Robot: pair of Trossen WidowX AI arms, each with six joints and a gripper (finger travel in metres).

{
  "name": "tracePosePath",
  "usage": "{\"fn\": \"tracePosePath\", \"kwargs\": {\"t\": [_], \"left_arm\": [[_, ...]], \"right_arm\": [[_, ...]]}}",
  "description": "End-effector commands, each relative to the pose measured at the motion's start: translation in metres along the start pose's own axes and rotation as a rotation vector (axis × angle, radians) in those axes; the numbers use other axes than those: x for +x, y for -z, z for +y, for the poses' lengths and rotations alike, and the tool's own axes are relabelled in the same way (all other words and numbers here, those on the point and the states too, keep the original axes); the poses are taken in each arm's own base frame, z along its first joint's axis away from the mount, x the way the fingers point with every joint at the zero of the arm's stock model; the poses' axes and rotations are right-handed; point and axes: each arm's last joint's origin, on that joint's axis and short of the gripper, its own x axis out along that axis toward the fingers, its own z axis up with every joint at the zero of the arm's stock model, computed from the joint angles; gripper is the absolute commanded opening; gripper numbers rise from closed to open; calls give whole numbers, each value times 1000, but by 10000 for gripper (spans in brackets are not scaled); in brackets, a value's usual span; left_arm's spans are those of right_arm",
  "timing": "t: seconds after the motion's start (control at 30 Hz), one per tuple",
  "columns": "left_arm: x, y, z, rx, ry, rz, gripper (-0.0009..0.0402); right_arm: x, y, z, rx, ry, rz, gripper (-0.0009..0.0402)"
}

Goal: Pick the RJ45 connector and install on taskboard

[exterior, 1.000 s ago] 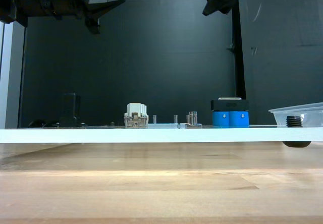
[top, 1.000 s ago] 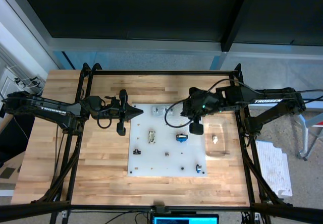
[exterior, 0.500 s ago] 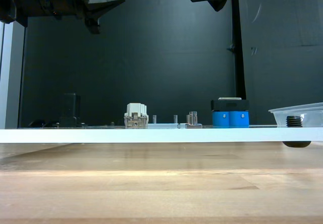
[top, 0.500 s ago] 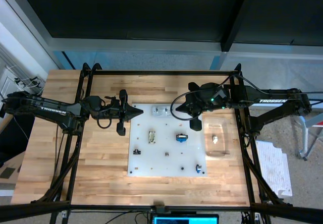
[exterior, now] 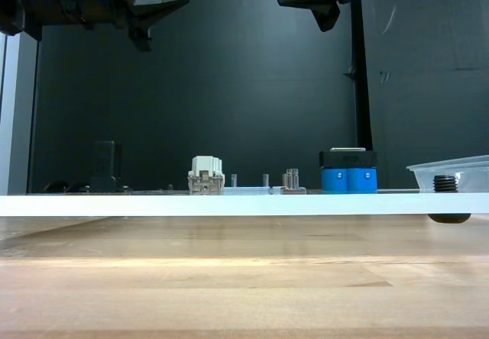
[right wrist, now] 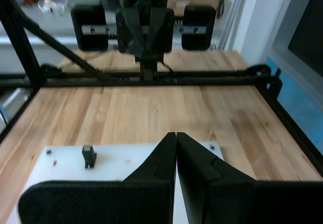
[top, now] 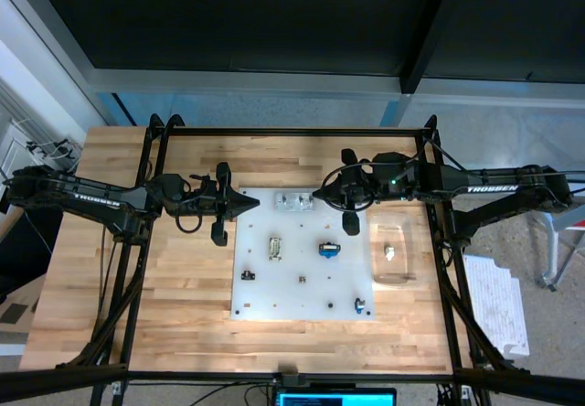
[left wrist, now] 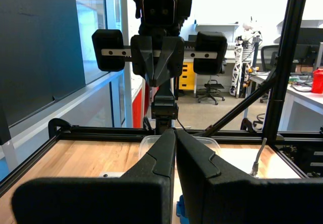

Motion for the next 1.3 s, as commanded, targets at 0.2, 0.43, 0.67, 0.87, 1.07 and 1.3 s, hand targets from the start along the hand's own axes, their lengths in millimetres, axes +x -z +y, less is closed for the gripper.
{"fn": "tracePosePath", "kwargs": {"t": [0.2, 0.43, 0.67, 0.87, 1.07, 1.3], "left_arm": [[0, 0, 0, 0, 0, 0, 0], [0, 0, 0, 0, 0, 0, 0], [0, 0, 0, 0, 0, 0, 0], [0, 0, 0, 0, 0, 0, 0], [0, 0, 0, 0, 0, 0, 0], [0, 0, 0, 0, 0, 0, 0]], "right_arm": [[2, 10, 0, 21, 0, -101, 0], [1, 14, 0, 27, -1, -160, 0], [0, 22, 0, 70, -7, -229, 0], [-2, 32, 0, 71, -10, -282, 0], [-2, 38, 1, 70, -31, -294, 0], [-2, 43, 1, 86, -37, -299, 0]]}}
